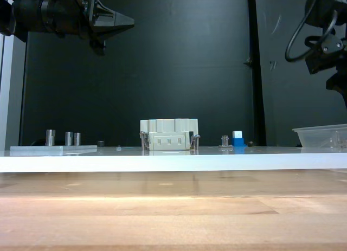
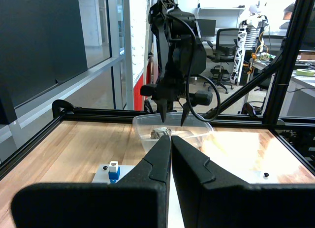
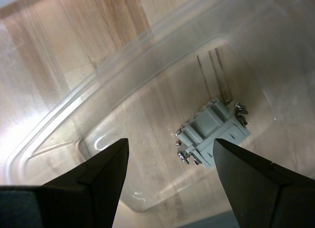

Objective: Remove the HAN10-E connector and place it in the container

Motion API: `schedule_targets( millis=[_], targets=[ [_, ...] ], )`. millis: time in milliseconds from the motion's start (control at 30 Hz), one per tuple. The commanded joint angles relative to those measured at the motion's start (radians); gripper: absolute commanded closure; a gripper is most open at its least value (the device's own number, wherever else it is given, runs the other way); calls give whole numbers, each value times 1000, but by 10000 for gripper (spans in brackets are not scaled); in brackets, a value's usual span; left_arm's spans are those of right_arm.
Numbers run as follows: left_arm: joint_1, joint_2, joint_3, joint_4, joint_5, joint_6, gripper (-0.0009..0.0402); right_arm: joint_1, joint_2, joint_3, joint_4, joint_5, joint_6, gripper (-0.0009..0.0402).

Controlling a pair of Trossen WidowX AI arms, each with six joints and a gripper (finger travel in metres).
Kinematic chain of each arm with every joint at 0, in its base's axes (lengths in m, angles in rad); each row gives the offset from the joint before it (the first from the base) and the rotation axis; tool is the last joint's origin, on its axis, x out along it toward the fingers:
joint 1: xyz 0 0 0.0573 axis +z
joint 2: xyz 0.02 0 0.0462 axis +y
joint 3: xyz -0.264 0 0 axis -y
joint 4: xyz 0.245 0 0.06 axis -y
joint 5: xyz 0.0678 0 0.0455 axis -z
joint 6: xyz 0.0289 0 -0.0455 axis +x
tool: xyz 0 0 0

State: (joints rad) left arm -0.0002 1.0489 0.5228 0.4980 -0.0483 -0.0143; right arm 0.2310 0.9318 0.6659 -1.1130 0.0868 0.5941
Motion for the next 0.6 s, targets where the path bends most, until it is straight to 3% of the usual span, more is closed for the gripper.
schedule_targets(
  millis=[33, 600],
  targets=[
    [0, 0, 0, 0, 0, 0, 393, 0, 0, 31, -17, 0, 2, 153],
    [0, 0, 0, 0, 0, 0, 393, 0, 0, 98, -61, 0, 1, 153]
  ],
)
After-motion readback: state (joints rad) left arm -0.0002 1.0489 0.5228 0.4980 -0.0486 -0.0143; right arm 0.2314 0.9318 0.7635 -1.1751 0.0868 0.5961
